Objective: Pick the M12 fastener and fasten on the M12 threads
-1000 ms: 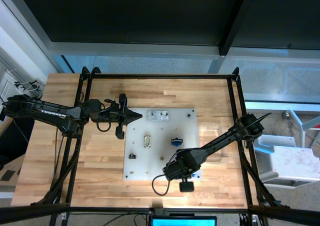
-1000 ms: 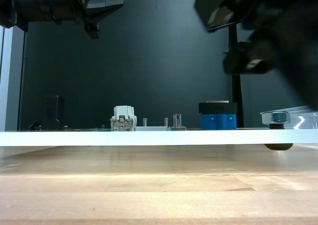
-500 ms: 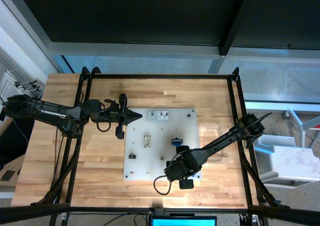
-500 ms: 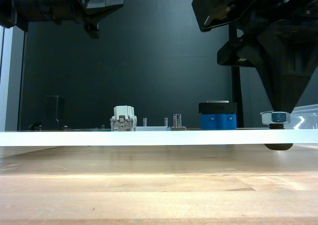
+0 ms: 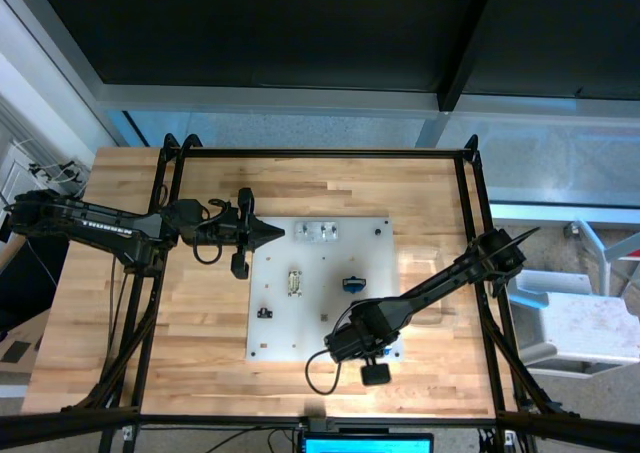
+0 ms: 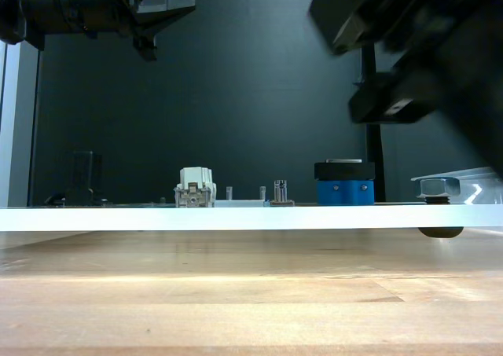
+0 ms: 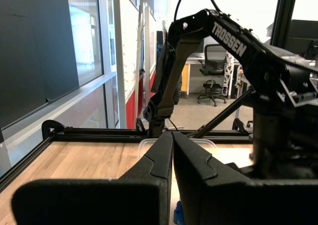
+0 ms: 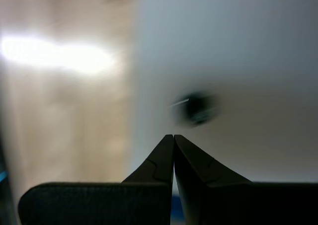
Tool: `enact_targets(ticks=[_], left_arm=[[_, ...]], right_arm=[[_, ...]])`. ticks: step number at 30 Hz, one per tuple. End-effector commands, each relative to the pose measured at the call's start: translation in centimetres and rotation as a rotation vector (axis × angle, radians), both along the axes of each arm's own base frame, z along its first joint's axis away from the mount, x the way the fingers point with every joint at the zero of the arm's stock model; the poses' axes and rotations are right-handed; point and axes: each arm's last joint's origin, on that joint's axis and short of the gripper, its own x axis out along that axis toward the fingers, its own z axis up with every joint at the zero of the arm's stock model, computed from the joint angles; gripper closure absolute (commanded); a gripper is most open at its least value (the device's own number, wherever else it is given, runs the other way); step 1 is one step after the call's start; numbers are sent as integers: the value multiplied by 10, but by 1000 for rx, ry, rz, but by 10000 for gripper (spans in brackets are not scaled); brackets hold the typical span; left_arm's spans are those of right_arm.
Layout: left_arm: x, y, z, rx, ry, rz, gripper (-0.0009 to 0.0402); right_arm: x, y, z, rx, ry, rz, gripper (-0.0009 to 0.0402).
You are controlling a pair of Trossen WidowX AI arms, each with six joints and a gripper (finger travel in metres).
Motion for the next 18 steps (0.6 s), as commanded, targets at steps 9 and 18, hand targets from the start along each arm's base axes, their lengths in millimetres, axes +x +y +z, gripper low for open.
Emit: enact_targets(ticks=[9, 18], left_arm=[[0, 0, 0, 0, -1, 0, 393], [0, 0, 0, 0, 0, 0, 393]], right_arm=[[0, -7, 4, -217, -100, -67, 393], [3, -6, 3, -204, -120, -71, 393]])
